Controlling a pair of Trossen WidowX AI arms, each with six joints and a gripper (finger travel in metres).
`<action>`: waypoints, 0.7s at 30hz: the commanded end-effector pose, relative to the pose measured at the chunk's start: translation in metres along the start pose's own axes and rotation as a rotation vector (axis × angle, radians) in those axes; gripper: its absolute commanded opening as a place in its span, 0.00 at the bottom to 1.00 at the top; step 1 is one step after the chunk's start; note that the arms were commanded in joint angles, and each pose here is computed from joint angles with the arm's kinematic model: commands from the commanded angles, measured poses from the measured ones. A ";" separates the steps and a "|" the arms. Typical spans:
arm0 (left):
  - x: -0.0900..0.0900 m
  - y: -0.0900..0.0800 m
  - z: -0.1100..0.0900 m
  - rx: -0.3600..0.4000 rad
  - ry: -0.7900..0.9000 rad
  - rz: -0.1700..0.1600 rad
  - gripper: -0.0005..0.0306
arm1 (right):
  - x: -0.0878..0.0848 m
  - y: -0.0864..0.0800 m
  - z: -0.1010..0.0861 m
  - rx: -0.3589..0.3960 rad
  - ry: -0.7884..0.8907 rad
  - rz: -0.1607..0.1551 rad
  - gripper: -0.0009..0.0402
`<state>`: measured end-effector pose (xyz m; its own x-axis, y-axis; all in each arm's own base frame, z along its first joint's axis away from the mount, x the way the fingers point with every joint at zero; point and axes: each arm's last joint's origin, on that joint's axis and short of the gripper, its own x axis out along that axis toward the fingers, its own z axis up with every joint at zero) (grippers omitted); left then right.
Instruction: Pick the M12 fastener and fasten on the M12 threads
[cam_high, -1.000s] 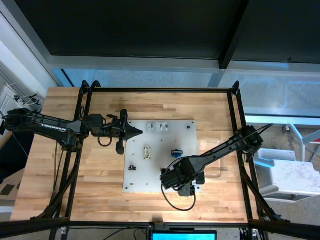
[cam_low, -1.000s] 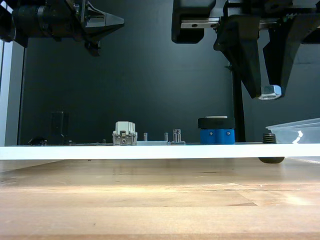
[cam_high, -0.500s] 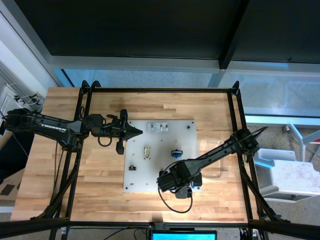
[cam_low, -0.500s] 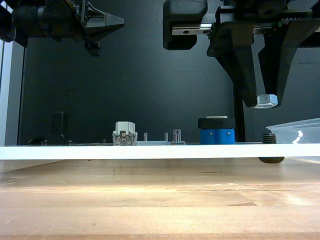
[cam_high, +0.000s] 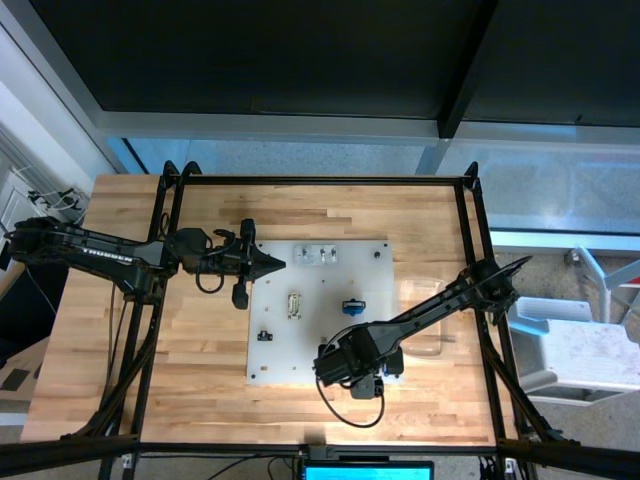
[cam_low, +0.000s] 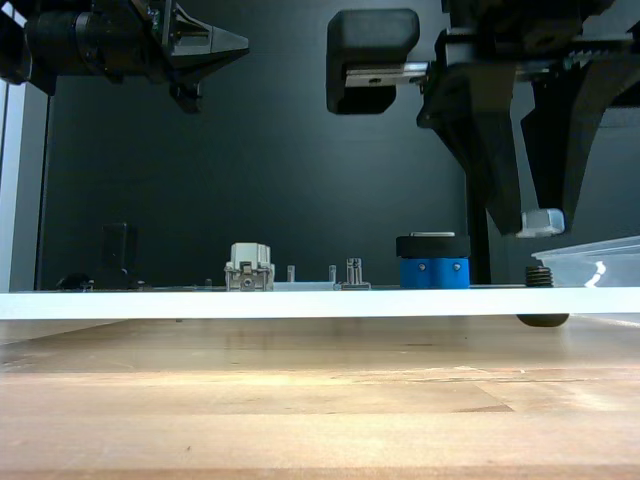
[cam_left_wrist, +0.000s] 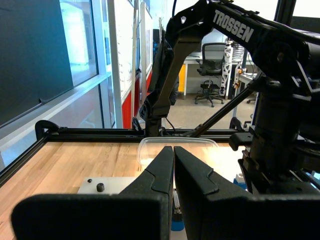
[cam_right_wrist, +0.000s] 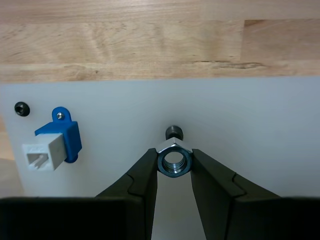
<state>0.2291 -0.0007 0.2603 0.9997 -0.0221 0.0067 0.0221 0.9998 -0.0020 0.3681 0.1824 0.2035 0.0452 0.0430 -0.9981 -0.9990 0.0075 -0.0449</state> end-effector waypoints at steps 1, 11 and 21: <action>0.000 0.000 0.000 0.000 -0.001 0.000 0.02 | 0.002 -0.001 0.000 0.000 -0.005 -0.011 0.11; 0.000 0.000 0.000 0.000 -0.002 0.000 0.02 | 0.006 0.000 0.000 0.001 -0.004 -0.007 0.11; 0.000 0.000 0.000 0.000 -0.002 0.000 0.02 | 0.019 -0.003 0.001 0.010 0.002 0.004 0.11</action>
<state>0.2292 -0.0007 0.2604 0.9997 -0.0221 0.0074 0.0221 0.9998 -0.0016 0.3718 0.1840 0.1854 0.0425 0.0416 -0.9982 -0.9990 0.0155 -0.0419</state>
